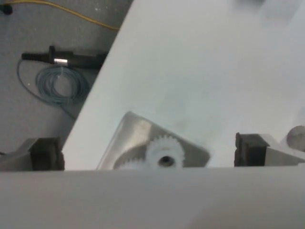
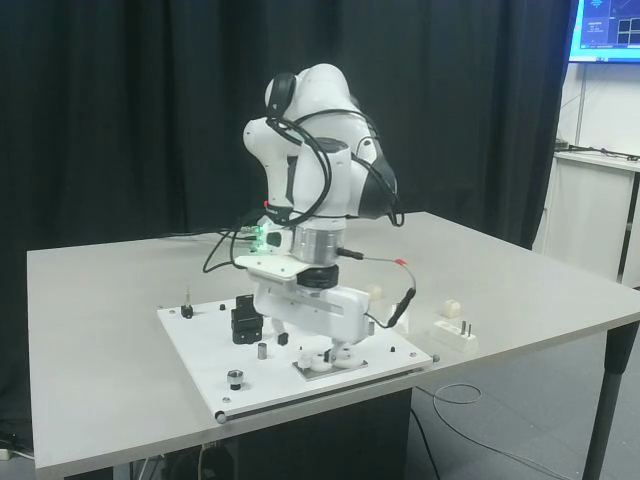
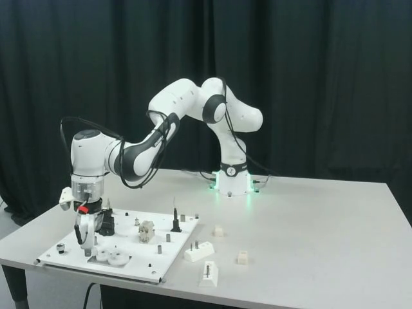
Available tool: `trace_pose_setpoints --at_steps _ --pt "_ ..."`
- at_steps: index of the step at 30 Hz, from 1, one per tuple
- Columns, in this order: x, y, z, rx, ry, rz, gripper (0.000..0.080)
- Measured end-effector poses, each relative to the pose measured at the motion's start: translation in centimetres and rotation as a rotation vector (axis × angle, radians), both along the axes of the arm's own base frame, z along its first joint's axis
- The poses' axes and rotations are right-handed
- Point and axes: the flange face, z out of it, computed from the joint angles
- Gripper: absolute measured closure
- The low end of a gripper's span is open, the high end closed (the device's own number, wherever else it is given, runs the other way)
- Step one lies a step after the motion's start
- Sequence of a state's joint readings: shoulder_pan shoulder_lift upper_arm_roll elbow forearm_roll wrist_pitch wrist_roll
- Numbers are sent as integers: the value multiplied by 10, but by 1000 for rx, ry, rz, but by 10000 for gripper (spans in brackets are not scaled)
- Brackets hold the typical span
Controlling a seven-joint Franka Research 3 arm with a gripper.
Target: Insert small gear.
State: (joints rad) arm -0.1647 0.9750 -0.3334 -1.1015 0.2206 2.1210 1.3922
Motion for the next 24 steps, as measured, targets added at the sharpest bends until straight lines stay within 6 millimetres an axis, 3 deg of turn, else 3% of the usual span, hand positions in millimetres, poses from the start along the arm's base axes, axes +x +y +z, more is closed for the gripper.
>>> trace_pose_setpoints --at_steps 13,24 --pt "14 22 7 11 -53 -11 3" --pt "18 21 0 -11 -93 -28 3"
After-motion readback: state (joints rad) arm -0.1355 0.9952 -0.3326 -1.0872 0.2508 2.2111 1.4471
